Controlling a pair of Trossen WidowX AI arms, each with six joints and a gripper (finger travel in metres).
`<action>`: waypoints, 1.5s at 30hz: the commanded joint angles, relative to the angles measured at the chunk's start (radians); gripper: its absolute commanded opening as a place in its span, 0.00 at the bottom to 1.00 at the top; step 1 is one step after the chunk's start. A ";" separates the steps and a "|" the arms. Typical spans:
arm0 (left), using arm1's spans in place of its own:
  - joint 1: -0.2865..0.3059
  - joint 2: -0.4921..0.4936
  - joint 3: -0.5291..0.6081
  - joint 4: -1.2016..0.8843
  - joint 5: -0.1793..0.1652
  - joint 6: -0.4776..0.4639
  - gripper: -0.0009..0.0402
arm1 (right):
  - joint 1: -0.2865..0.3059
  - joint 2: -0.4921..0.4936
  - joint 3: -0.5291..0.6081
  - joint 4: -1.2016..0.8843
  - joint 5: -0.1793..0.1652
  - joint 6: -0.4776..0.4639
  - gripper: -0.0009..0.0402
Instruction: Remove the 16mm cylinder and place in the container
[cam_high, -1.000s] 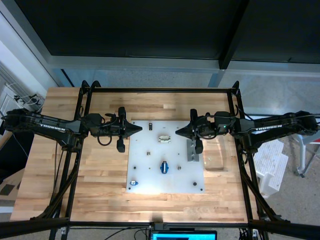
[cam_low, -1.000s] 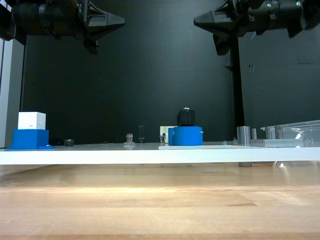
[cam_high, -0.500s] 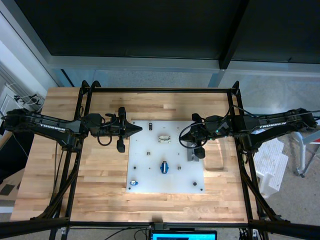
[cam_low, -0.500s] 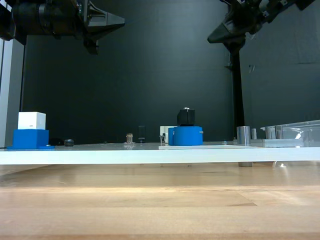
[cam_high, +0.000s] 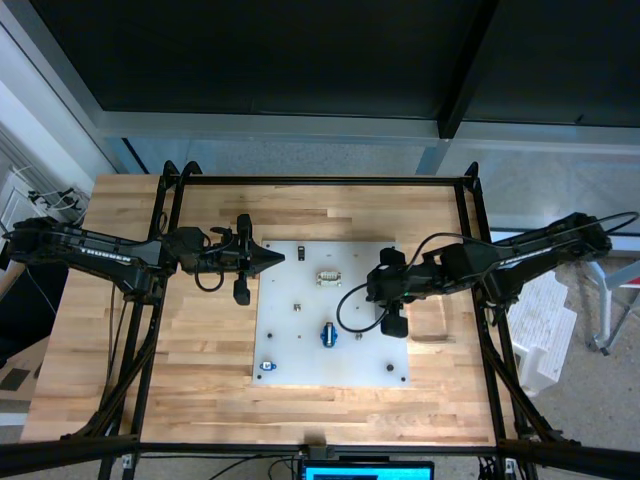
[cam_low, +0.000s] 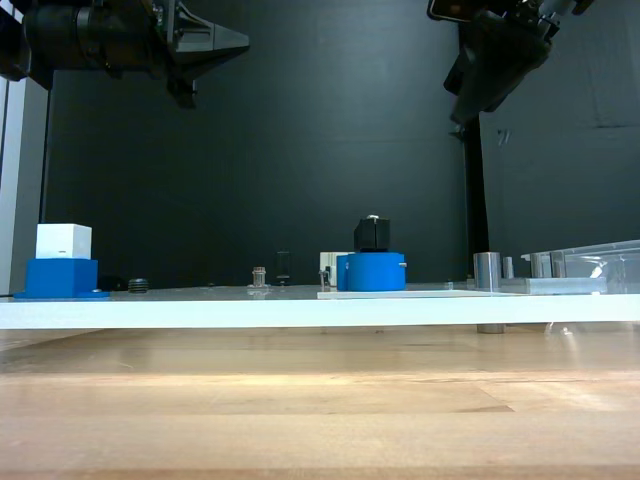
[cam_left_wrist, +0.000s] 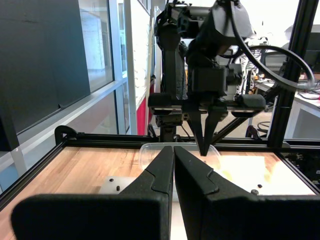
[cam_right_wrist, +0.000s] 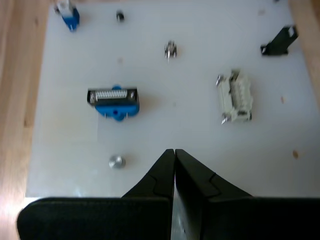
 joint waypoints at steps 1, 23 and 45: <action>0.000 0.000 0.000 0.000 0.000 0.000 0.02 | 0.018 0.064 0.067 -0.092 0.000 0.029 0.02; 0.000 0.000 0.000 0.000 0.000 0.000 0.02 | 0.051 0.344 0.278 -0.252 -0.006 0.135 0.32; 0.000 0.000 0.000 0.000 0.000 0.000 0.02 | 0.072 0.426 0.281 -0.224 -0.009 0.182 0.54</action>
